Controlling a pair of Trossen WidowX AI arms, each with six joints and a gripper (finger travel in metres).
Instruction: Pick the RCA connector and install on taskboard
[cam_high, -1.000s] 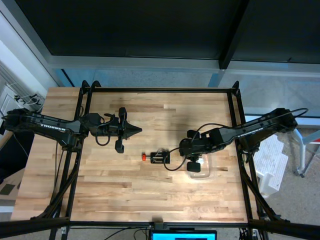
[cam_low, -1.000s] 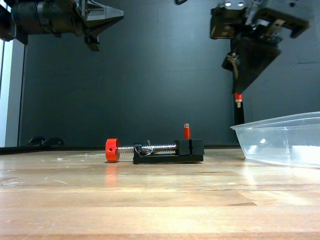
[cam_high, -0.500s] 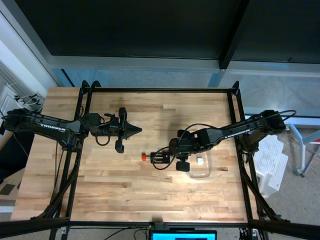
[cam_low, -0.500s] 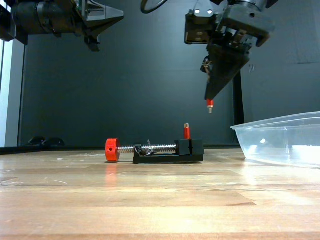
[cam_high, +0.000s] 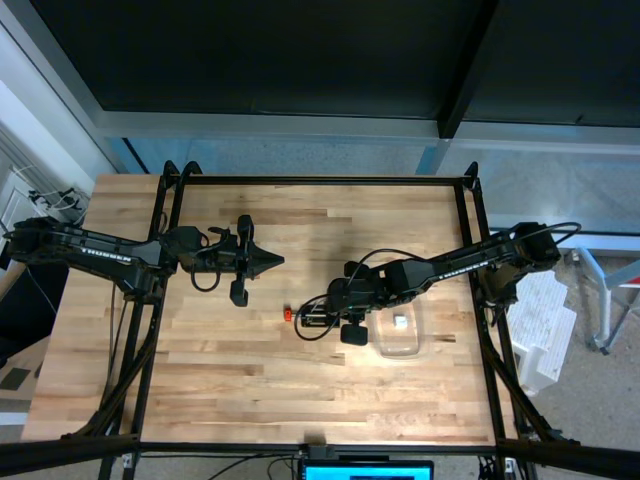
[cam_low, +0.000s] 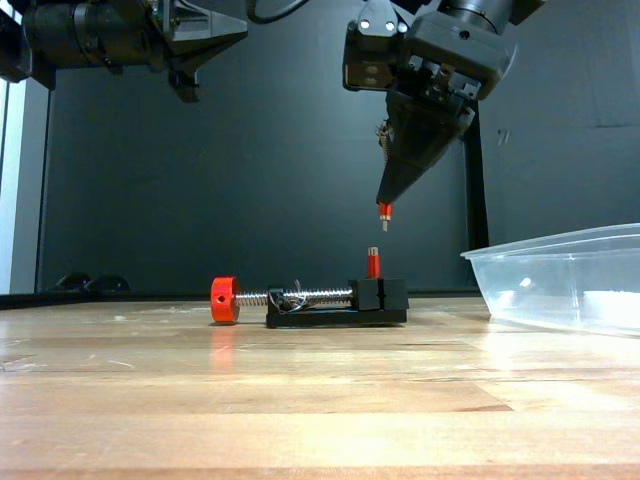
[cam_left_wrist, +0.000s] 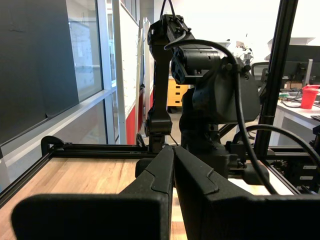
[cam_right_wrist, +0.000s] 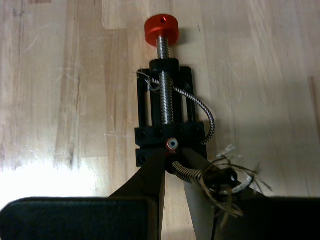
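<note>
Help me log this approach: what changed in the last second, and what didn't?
The right gripper, shut on the RCA connector, travelled from above the clear tray toward the left arm and slightly down. The connector now hangs nearly over the upright red post on the taskboard, not touching it. The left gripper stayed parked high and shut; taskboard and tray did not move.

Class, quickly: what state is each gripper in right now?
Left gripper: shut, empty, raised at the left.
Right gripper: shut on the RCA connector, just above the taskboard.
</note>
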